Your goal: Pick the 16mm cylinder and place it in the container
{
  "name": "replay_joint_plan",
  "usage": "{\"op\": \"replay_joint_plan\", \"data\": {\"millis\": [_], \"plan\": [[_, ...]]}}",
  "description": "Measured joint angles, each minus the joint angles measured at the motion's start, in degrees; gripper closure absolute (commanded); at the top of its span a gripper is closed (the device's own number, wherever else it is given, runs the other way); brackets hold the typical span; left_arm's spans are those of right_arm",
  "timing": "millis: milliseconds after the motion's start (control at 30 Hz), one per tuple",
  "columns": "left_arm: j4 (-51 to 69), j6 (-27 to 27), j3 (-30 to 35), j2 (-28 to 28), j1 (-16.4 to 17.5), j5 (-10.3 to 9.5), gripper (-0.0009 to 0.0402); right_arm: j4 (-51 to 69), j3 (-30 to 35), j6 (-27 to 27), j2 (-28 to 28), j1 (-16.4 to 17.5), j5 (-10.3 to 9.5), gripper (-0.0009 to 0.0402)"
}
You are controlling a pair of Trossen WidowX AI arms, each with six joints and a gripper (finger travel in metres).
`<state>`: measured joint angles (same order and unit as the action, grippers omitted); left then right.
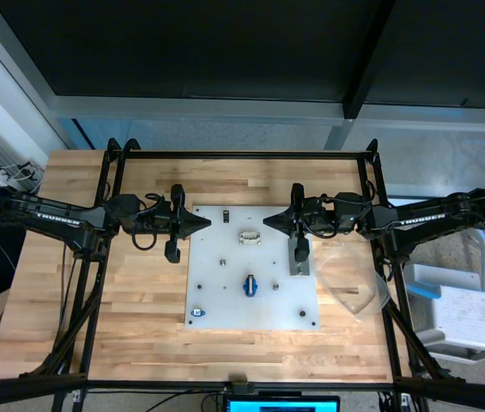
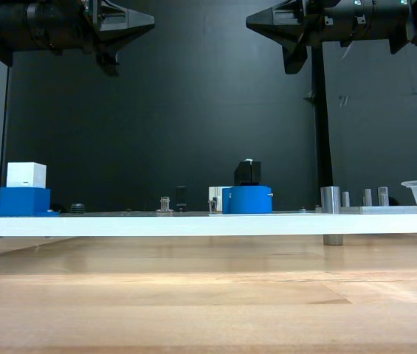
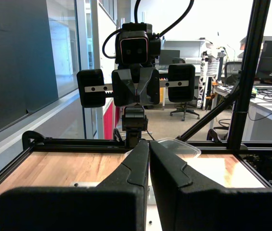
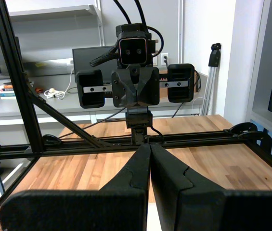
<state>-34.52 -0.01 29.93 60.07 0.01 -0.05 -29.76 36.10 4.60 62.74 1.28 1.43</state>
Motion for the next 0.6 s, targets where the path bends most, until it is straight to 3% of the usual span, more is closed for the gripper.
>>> {"op": "replay_joint_plan", "data": {"millis": [100, 600], "plan": [[0.0, 0.0, 0.0, 0.0, 0.0, 0.02, 0.0393, 0.0, 0.0, -3.8, 0.0, 0.0, 0.0, 0.0393], [0.0, 0.0, 0.0, 0.0, 0.0, 0.02, 0.0393, 0.1, 0.0, -3.6, 0.0, 0.0, -0.02, 0.0393]]}}
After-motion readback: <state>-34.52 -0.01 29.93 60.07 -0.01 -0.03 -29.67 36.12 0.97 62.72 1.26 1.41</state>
